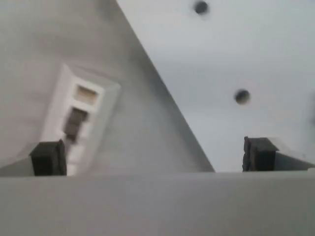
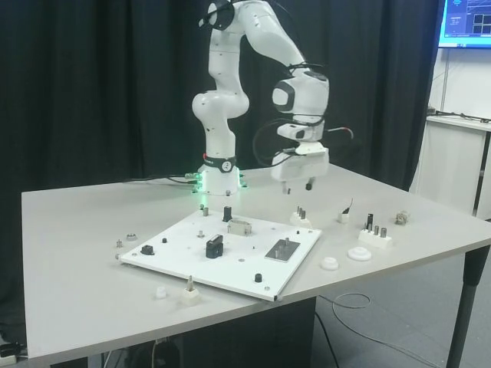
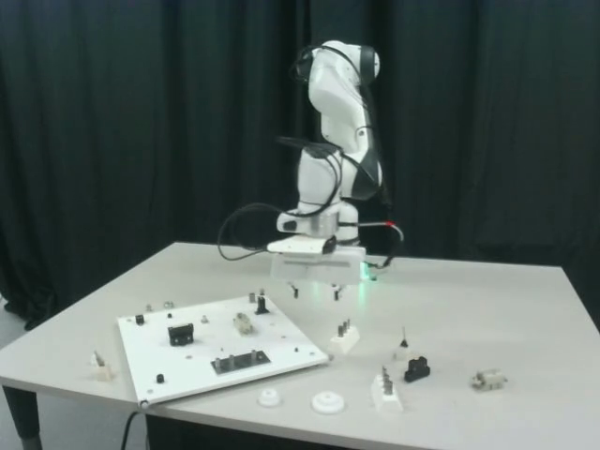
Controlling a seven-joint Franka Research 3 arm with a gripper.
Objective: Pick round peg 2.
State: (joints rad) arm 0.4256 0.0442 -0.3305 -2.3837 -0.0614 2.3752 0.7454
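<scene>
Above the grey worktop [image 2: 77,253], at about 2 o'clock from the flat white assembly board [image 2: 222,264] in the first room view, the white robot arm [image 2: 222,100] holds its jaws in the air. They are released, the two black fingertips [image 1: 48,157] stand well apart and nothing is between them.

Below the jaws, clear of them, a small white block with upright grey round pegs [image 2: 299,217] sits on the worktop just off the board's far right corner. Round peg 2 seems to be one of these pegs, but I cannot tell which. In the wrist view the same block [image 1: 78,115] lies on the grey surface near one fingertip, beside the board's edge [image 1: 162,98].

At 4 o'clock from that block a second white peg holder [image 2: 376,238] stands nearer the worktop's front edge, with two white round discs [image 2: 358,253] close by. A black blocky part [image 2: 214,247] rests on the board. Green light glows at the arm's base [image 2: 203,184].
</scene>
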